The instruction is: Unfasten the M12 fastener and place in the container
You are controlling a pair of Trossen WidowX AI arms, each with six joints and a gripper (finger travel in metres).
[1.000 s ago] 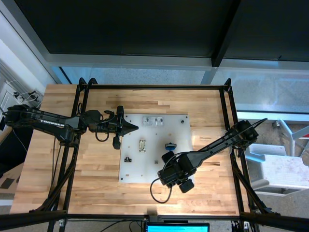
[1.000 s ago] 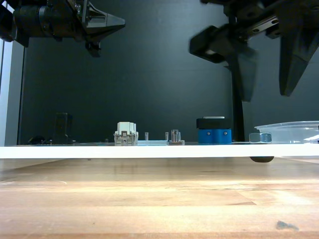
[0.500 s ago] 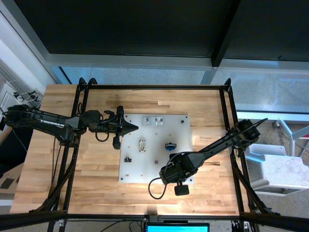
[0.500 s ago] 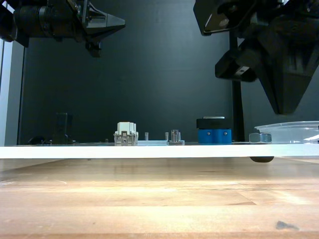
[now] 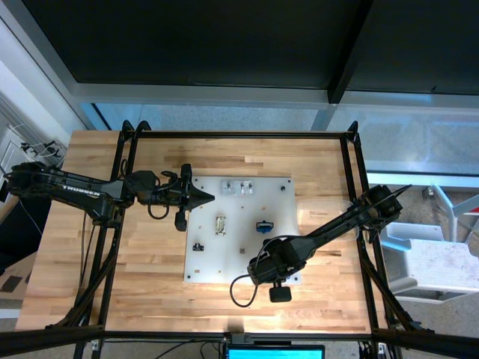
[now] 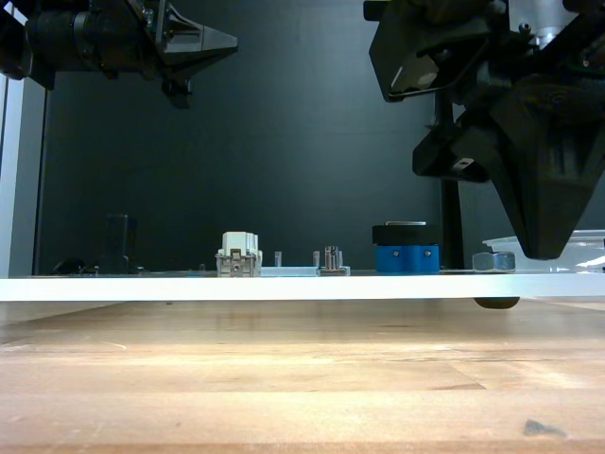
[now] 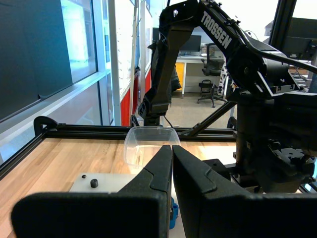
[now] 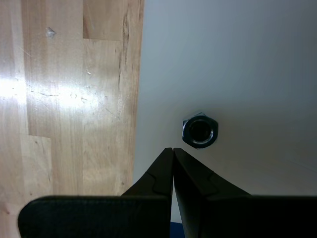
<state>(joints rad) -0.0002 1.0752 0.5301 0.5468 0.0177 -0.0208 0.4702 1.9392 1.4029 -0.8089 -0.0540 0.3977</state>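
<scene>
My wooden desk (image 5: 150, 284) stands inside a black frame (image 5: 239, 135) and carries a white board (image 5: 224, 265) at its middle. On the board a blue block (image 5: 264, 225) sits right of centre. A grey-white connector (image 5: 221, 225) lies at its 9 o'clock, well apart. A small black part (image 5: 197, 246) lies toward the board's 8 o'clock and a black post (image 5: 283, 187) stands at its 1 o'clock corner. Two silver pieces (image 5: 239, 188) sit at 12. A lit screen (image 5: 275, 351) shows at the desk's 6 o'clock edge.
</scene>
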